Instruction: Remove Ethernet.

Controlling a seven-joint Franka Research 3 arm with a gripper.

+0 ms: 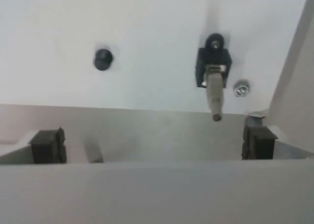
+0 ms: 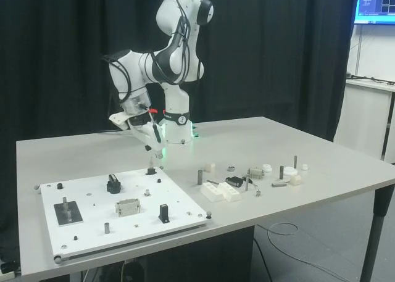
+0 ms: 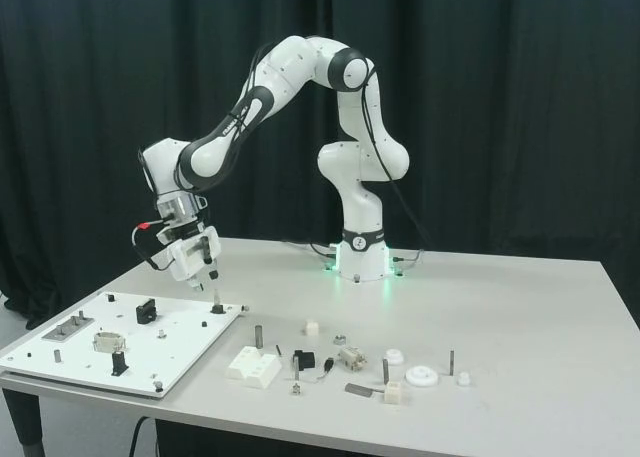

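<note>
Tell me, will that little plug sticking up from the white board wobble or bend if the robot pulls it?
Probably not much. The plug looks short and stubby, so likely stiff. It sits in a black socket fixed on the board, so it may grip at first. It looks small, so probably light once free.

Robotics lab, black curtains (image 3: 520,97), wall monitor (image 2: 375,4), grey table (image 3: 520,337)

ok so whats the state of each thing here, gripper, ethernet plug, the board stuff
gripper: open, holding nothing, hovering above the board's far edge
Ethernet plug: seated upright in its black socket on the board, not yet removed
white board: lying flat on the grey table
black block: standing on the board, untouched
loose parts: scattered on the table beside the board
</note>
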